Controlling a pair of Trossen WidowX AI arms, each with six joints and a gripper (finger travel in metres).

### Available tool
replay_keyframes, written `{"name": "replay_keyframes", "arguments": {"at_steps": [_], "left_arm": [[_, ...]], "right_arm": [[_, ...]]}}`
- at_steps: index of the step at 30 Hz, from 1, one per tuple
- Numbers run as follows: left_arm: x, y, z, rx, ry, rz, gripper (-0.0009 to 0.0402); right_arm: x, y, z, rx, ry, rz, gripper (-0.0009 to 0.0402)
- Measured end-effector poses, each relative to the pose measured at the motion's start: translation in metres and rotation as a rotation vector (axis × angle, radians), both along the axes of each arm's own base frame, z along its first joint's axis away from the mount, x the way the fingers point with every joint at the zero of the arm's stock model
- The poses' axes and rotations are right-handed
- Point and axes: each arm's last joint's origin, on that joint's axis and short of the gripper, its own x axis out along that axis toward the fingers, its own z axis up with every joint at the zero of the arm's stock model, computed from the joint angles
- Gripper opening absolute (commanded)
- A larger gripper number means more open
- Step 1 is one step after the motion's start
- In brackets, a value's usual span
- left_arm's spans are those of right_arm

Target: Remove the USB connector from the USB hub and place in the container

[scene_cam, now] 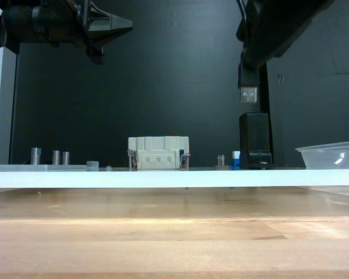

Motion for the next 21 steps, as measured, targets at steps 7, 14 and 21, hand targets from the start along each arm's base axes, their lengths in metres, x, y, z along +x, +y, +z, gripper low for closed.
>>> {"name": "replay_keyframes", "arguments": {"at_steps": [7,14,21], "left_arm": [[0.0,0.0,0.0,0.0,0.0,0.0,0.0001],[0.0,0.0,0.0,0.0,0.0,0.0,0.0001],[0.0,0.0,0.0,0.0,0.0,0.0,0.0001]], "right_arm": [[-0.006,-0.004,0.01,0.015,-0.001,0.007,0.0],[-0.023,-0.015,0.034,0.036,0.013,0.019,0.0],[-0.047,-0.031,0.055,0.032,0.026,0.011,0.0]]}}
